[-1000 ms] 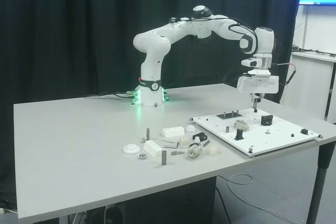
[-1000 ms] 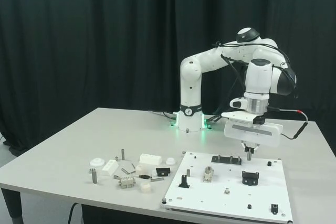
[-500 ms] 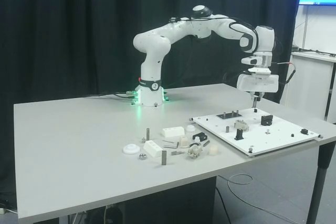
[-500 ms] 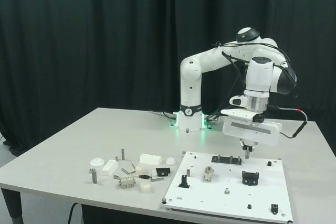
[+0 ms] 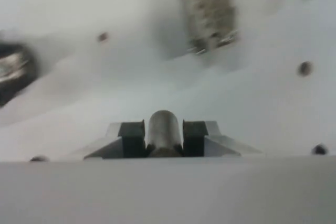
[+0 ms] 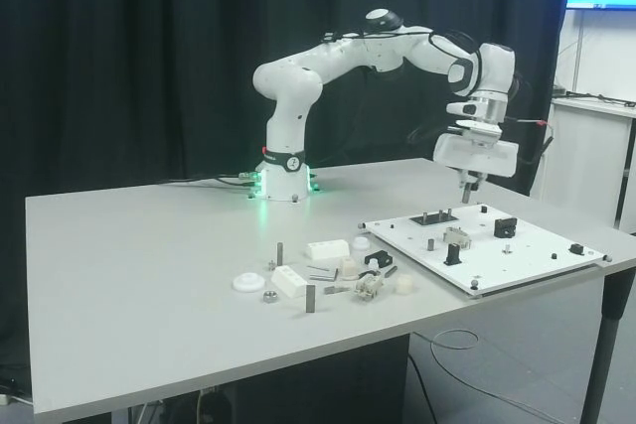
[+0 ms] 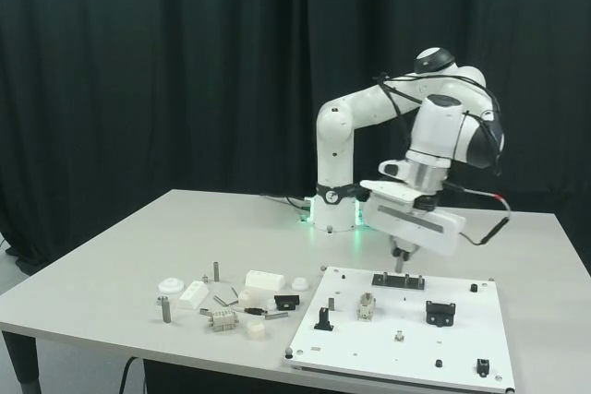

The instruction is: Place round peg 4.

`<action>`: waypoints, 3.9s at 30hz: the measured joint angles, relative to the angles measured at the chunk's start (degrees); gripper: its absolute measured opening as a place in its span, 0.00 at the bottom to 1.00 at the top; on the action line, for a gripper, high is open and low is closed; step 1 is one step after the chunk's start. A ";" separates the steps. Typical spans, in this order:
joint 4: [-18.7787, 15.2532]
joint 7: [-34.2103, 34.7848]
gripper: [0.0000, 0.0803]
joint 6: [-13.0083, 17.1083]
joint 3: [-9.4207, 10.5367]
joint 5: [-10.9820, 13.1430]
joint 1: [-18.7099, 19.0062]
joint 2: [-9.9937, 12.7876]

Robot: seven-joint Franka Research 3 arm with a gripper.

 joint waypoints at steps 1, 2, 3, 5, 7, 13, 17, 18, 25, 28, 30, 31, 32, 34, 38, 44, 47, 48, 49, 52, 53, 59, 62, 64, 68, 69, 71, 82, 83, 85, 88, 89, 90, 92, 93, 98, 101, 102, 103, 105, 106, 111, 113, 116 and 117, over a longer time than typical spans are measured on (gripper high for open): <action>-0.27 -0.14 0.19 0.19 -0.03 -0.28 -0.32 0.00; -0.53 -0.32 0.19 0.34 -0.05 -0.54 -0.62 0.00; -0.83 -0.51 0.19 0.44 -0.08 -0.80 -0.96 0.00; -1.37 -0.96 0.19 0.55 -0.13 -1.33 -1.67 0.00; -1.95 -1.62 0.19 0.73 -0.20 -1.73 -2.38 0.00; -3.89 -5.62 0.19 1.54 -0.52 -1.99 -4.53 0.00; -5.27 -8.17 0.19 2.46 -0.76 -2.04 -6.01 0.00; -5.65 -8.92 0.19 2.71 -0.82 -2.07 -6.40 0.00; -8.38 -14.64 0.19 4.28 -1.37 -2.24 -9.16 0.15; -9.68 -17.14 0.19 5.31 -1.44 -2.25 -10.47 0.15; -10.53 -18.82 0.19 5.95 -1.46 -2.25 -11.41 0.15; -10.91 -19.57 0.19 6.30 -1.46 -2.25 -11.88 0.15; -11.29 -20.38 0.19 6.63 -1.45 -2.25 -12.37 0.15; -12.08 -22.08 0.19 7.32 -1.47 -2.23 -13.37 0.15; -13.38 -25.51 0.19 8.40 -1.47 -1.96 -15.52 0.15; -14.93 -31.08 0.19 9.96 -1.48 -1.10 -19.06 0.15; -15.54 -33.91 0.19 10.68 -1.48 -0.59 -20.89 0.17; -15.74 -34.92 0.19 10.93 -1.47 -0.38 -21.55 0.18; -15.93 -36.01 0.19 11.15 -1.47 -0.17 -22.23 0.21; -16.39 -39.40 0.19 11.66 -1.47 0.52 -24.21 0.39; -16.53 -40.58 0.19 11.75 -1.48 0.82 -24.86 0.51; -17.10 -47.06 0.19 12.09 -1.49 3.19 -28.95 1.82; -17.15 -50.40 0.19 12.10 -1.49 4.90 -31.07 2.70; -17.17 -52.19 0.19 12.09 -1.49 6.24 -32.45 3.22; -17.17 -54.55 0.19 11.97 -1.39 8.57 -35.05 3.79; -17.17 -54.93 0.19 11.93 -1.35 9.04 -35.63 3.81; -17.16 -55.60 0.19 11.76 -1.28 10.13 -36.84 3.81; -17.16 -57.75 0.19 9.26 -1.17 16.68 -42.78 4.40; -17.15 -57.75 0.19 8.92 -1.15 17.27 -43.25 4.58; -17.11 -57.75 0.19 8.17 -1.04 18.47 -44.22 4.91; -16.86 -58.00 0.19 7.13 -0.64 19.78 -45.57 5.28; -16.71 -58.25 0.19 6.85 -0.44 20.09 -46.01 5.34; -16.52 -58.54 0.19 6.62 -0.22 20.37 -46.47 5.39; -16.14 -58.98 0.19 6.27 0.26 20.94 -47.28 5.43; -15.96 -59.10 0.19 6.09 0.50 21.17 -47.65 5.45; -14.94 -59.18 0.19 4.70 1.41 21.77 -49.26 5.72; -14.41 -59.21 0.19 3.86 1.74 21.96 -49.86 6.06; -14.25 -59.21 0.19 3.67 1.86 21.97 -50.01 6.14; -14.12 -59.22 0.19 3.54 1.97 21.97 -50.12 6.19; -13.86 -59.25 0.19 3.29 2.21 21.97 -50.31 6.20; -13.75 -59.26 0.19 3.12 2.32 21.97 -50.37 6.20; -13.19 -59.27 0.19 2.09 2.80 21.97 -50.59 6.24; -12.99 -59.27 0.19 1.82 3.02 21.97 -50.65 6.24; -12.64 -59.27 0.19 1.50 3.40 21.97 -50.78 6.29; -12.53 -59.27 0.19 1.40 3.50 21.97 -50.82 6.33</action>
